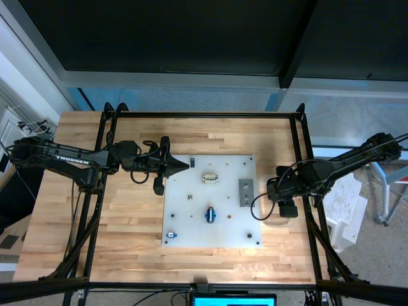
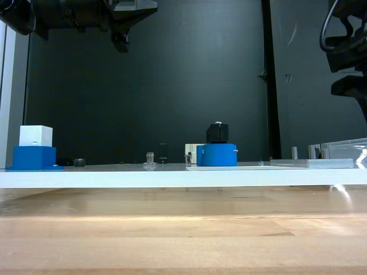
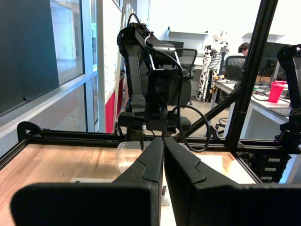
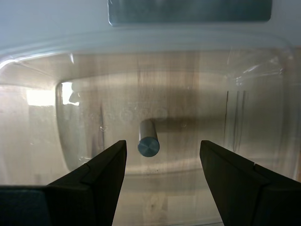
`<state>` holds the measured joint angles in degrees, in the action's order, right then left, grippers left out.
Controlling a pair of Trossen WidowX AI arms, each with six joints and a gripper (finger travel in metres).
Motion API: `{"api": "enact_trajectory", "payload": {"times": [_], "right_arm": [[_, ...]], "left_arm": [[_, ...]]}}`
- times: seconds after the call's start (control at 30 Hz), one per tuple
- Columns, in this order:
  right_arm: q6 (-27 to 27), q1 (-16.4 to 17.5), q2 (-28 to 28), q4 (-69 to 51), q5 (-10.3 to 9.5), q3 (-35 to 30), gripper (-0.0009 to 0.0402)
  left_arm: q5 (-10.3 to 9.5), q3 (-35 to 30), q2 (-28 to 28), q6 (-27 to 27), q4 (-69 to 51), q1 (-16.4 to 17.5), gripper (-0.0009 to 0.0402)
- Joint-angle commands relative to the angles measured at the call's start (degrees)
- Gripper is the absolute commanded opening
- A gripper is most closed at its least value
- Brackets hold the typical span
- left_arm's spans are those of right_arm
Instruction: Pick the 16mm cylinder and install on the taskboard
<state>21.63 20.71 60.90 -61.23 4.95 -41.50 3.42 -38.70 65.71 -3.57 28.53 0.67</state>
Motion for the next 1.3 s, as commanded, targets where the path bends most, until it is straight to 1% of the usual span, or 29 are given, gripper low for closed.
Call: {"api": "enact_trajectory", "payload": {"times": [0.03,0.17,0.5,0.63,0.77,0.9,1.03,1.1,1.3], "right_arm": [[0.55,0.66,0.07,1.66,0.02,1.25,0.0216],[1.97,1.73,0.09,3.19,0.02,2.40,0.0215],[3.52,2.10,0.42,4.31,0.04,4.28,0.0216],[4.98,2.21,0.61,7.17,0.04,5.86,0.0216],[5.18,2.23,0.61,9.29,0.02,7.15,0.0214],[5.18,2.27,0.61,9.25,0.00,7.28,0.0202],[5.18,2.34,0.61,8.92,-0.11,7.28,0.0182],[5.16,2.36,0.61,8.83,-0.50,7.28,0.0172],[5.18,2.49,0.61,8.74,-0.52,7.30,0.0146]], "left_arm": [[0.02,-0.02,0.00,0.00,0.02,0.02,0.0000],[0.02,-0.02,0.00,0.00,0.02,0.00,0.0000],[0.02,-0.02,0.00,0.00,0.02,0.00,0.0000],[0.02,-0.02,0.00,0.00,0.02,0.00,0.0000],[0.02,-0.02,0.00,0.00,0.02,0.02,0.0000],[0.02,-0.02,0.00,0.00,0.02,0.00,0.0000],[0.02,-0.02,0.00,0.00,0.02,0.02,0.0000],[0.02,-0.02,0.00,0.00,0.02,0.00,0.0000],[0.02,-0.02,0.00,0.00,0.02,0.00,0.0000]]}}
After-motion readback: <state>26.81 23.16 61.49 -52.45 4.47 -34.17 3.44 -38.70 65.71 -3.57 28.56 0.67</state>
